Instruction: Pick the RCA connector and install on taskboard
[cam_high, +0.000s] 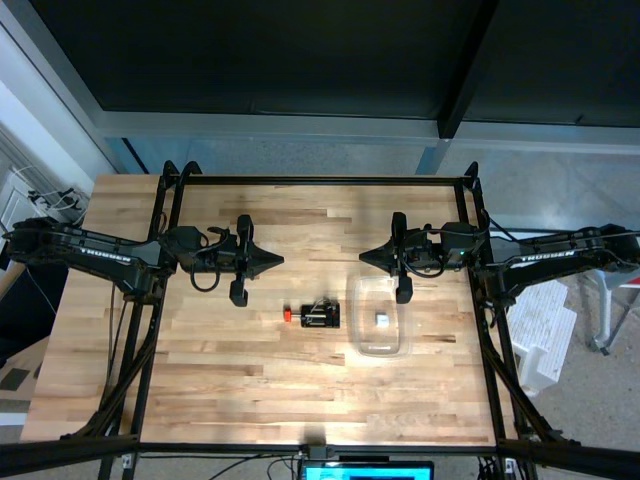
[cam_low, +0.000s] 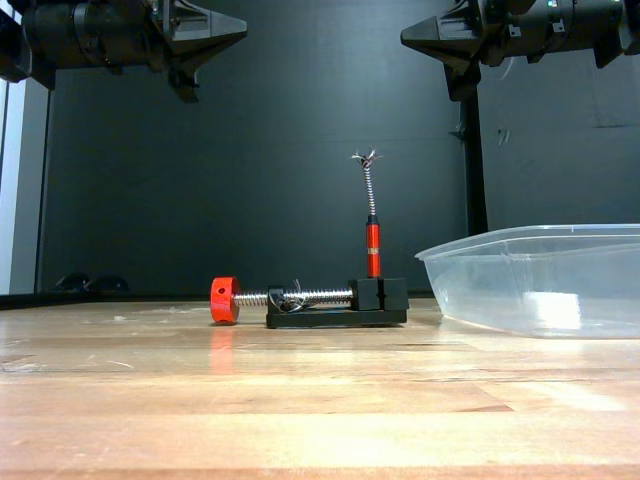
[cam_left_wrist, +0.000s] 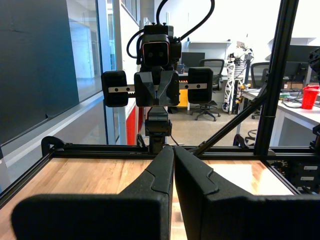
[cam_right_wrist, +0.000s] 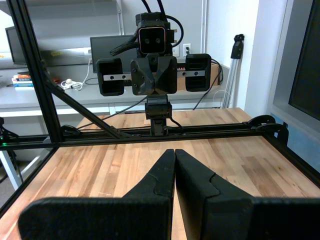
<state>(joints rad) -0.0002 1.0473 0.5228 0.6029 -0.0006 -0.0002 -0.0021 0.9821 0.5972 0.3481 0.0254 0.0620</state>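
High view: left gripper (cam_high: 280, 261) and right gripper (cam_high: 362, 256) raised over wooden table (cam_high: 250, 380); black vise (cam_high: 322, 317) beside clear tray (cam_high: 353, 320). Low view: red cylindrical connector (cam_low: 372, 248) stands upright on vise, braided cable (cam_low: 369, 190) rising. Wrist views: both grippers clenched, fingers meeting.

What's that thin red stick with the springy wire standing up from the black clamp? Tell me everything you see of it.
It is the connector, a slim red cylinder standing upright on the black vise, with a pale ring near its foot. A braided metallic cable rises straight from its top and ends in a frayed tuft. Nothing holds it: the left gripper and the right gripper hang shut high above, one to each side.
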